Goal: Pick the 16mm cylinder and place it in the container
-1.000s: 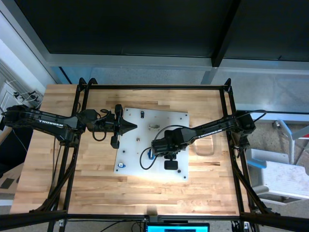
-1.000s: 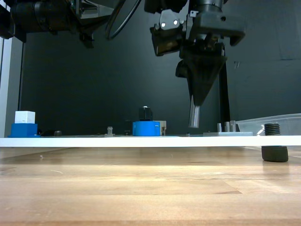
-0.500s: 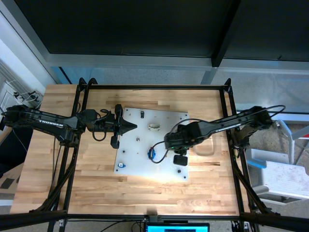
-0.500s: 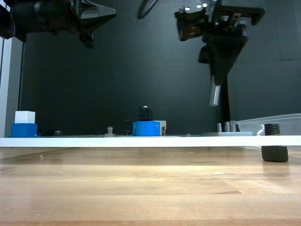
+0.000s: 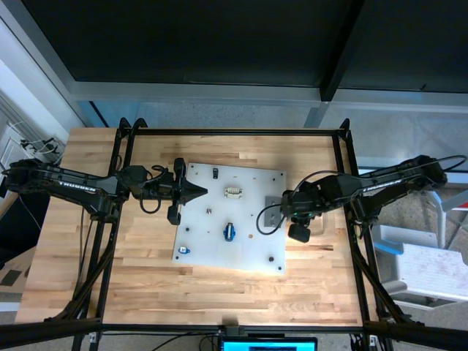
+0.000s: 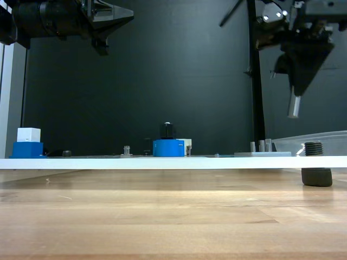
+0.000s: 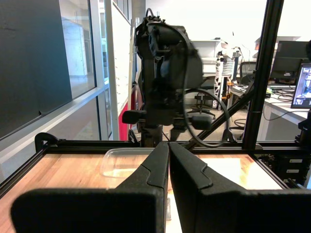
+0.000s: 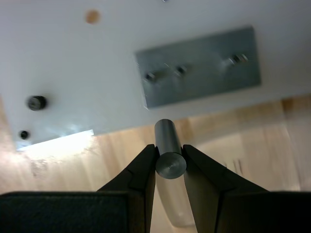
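- The right gripper (image 6: 296,91), in the upper right of the low view, has its fingers drawn narrow around the silvery-grey round metal 16mm cylinder (image 8: 169,145). The peg hangs downward, clear of everything below.
- The clear rectangular plastic container (image 6: 321,138) sits at the right edge of the low view, lower than the peg and apart from it.
- A grey metal block (image 8: 199,68) with three small pegs lies on the white task board (image 5: 219,245).
- The left gripper (image 5: 200,191), left of centre in the high view, has its fingers pressed together on nothing.
- White lettering on the left arm (image 5: 73,186) reads TROSSEN.

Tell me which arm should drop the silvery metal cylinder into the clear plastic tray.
Right: the right gripper clamps the metal cylinder, raised beside the clear tray; the left gripper hangs shut across the white board.
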`<state>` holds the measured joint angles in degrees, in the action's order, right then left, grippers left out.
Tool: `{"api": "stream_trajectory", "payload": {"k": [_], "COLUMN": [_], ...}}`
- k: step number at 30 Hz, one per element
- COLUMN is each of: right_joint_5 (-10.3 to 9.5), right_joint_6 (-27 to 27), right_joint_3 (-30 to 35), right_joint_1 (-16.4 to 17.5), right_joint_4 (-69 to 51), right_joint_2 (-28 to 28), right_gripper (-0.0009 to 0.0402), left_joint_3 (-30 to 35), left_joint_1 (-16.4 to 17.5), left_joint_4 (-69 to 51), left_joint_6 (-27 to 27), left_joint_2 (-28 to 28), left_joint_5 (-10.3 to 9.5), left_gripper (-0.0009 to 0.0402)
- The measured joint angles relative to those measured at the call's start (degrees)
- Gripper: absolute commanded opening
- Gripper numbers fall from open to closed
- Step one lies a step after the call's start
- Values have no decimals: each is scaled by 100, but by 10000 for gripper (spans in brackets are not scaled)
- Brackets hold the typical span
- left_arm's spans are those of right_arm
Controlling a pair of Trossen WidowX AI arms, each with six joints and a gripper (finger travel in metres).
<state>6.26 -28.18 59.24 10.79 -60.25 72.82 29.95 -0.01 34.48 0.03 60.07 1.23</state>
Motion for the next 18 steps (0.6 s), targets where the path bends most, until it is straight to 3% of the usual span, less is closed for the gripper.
{"api": "stream_trajectory", "payload": {"k": [3, 7, 15, 18], "right_joint_5": [79, 337, 378, 614], "right_joint_6": [-177, -350, -472, -748], "right_joint_3": [-330, -710, -1235, -1377], "right_joint_1": [-136, -306, -673, -815], "right_joint_4": [11, 11, 22, 72], "right_joint_2": [-295, -638, -1082, -1099], "right_gripper": [27, 27, 27, 27], "left_joint_3": [0, -2, -2, 0], "left_joint_1": [0, 0, 0, 0], "left_joint_4": [2, 2, 0, 2], "left_joint_6": [2, 0, 2, 0], "left_joint_2": [0, 0, 0, 0], "left_joint_5": [-2, -2, 0, -2], "left_gripper": [0, 0, 0, 0]}}
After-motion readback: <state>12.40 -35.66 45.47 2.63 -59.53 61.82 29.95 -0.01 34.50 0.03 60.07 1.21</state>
